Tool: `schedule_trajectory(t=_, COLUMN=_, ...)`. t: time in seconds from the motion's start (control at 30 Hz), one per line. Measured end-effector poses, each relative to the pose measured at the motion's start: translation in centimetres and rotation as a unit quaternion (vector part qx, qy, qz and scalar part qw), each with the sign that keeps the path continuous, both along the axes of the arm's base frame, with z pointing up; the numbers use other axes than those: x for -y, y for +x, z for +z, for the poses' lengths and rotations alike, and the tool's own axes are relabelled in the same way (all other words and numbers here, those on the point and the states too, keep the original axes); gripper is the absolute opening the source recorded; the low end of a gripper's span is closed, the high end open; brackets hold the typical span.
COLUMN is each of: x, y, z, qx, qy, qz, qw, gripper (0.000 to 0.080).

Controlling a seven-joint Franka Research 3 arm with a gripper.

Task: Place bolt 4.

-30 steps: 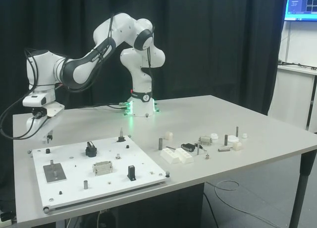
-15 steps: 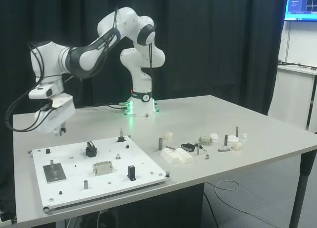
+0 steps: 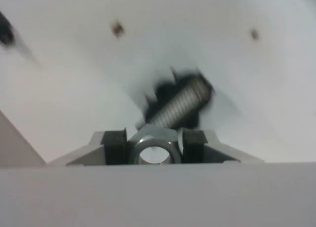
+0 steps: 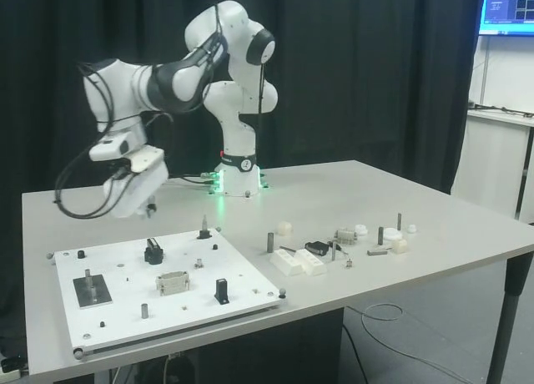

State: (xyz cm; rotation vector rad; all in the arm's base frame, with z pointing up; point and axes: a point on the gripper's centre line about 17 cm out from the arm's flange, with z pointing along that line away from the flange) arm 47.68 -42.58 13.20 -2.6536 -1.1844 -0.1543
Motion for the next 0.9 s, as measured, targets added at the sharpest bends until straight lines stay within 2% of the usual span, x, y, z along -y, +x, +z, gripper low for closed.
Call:
schedule_trajectory(t=0.4, x=-9.9, y=1.9, z=0.9, qx=-0.019, qy=0.032, qz=-0.01, qw=0.9993, gripper=0.0239)
schedule_trajectory(t=0.6, x=-14.8, y=2.7, z=1.2, qx=-0.032, qy=0.034, qz=-0.017, qw=0.9988, gripper=0.0239)
schedule_trajectory(t=0.9, x=-22.2, y=3.7, z=1.1, qx=-0.049, qy=0.026, qz=-0.029, qw=0.998, gripper=0.0239)
